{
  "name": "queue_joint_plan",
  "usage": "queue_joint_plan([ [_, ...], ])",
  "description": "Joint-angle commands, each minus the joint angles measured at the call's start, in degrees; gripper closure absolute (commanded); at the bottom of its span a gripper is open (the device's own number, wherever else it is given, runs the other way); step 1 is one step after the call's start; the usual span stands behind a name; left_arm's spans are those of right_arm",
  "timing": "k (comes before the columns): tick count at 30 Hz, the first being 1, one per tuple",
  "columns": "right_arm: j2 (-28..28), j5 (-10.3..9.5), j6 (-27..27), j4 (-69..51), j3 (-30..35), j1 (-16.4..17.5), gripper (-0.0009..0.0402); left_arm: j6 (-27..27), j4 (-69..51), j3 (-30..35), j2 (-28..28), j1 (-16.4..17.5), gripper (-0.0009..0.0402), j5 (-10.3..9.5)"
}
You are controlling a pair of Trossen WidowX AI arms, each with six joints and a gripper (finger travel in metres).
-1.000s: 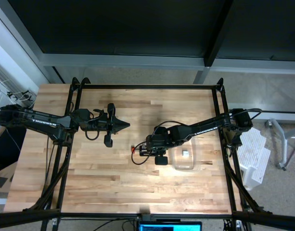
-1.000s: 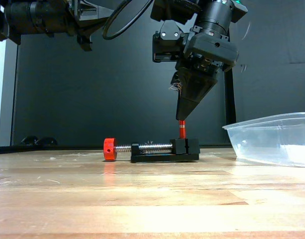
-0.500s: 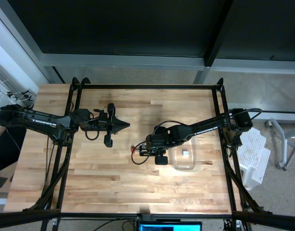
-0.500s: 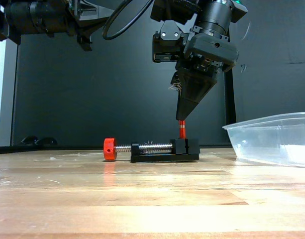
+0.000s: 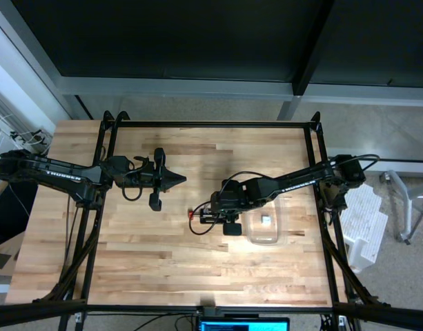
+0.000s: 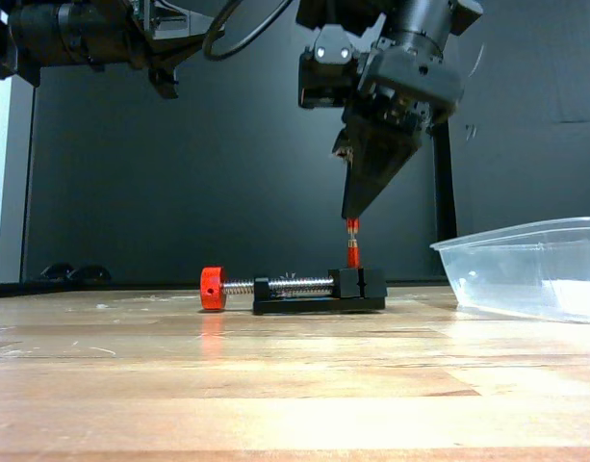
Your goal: Remove the RCA connector from the receptacle and place in the container
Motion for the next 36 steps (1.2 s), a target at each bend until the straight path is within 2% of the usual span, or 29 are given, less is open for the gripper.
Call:
queue_joint_plan([
  [1, -1.44, 0.02, 0.02, 0.07, 0.04, 0.02, 0.0391, 0.00, 0.02, 0.00, 0.02, 0.02, 0.0393, 0.00],
  [11, -5.86, 0.07, 0.09, -1.07, 0.04, 0.00, 0.0391, 0.00, 0.02, 0.00, 0.02, 0.00, 0.0393, 0.00],
  [16, -6.25, -0.02, 0.11, -1.95, 0.02, 0.07, 0.0391, 0.00, 0.02, 0.00, 0.02, 0.02, 0.0393, 0.00],
  [18, -6.27, -0.61, 0.22, -2.89, 0.02, 0.31, 0.0391, 0.00, 0.04, 0.00, 0.02, 0.00, 0.0393, 0.00],
  [26, -9.14, -0.39, 0.15, -6.67, -0.11, 2.08, 0.0391, 0.00, 0.02, 0.00, 0.02, 0.00, 0.0393, 0.00],
  [30, -12.13, -0.39, 0.55, -6.64, -2.73, 2.38, 0.0391, 0.00, 0.02, 0.00, 0.02, 0.00, 0.0393, 0.00],
  [36, -18.49, 0.13, 2.75, -5.55, -10.19, 2.43, 0.0391, 0.00, 0.02, 0.00, 0.02, 0.02, 0.0393, 0.00],
])
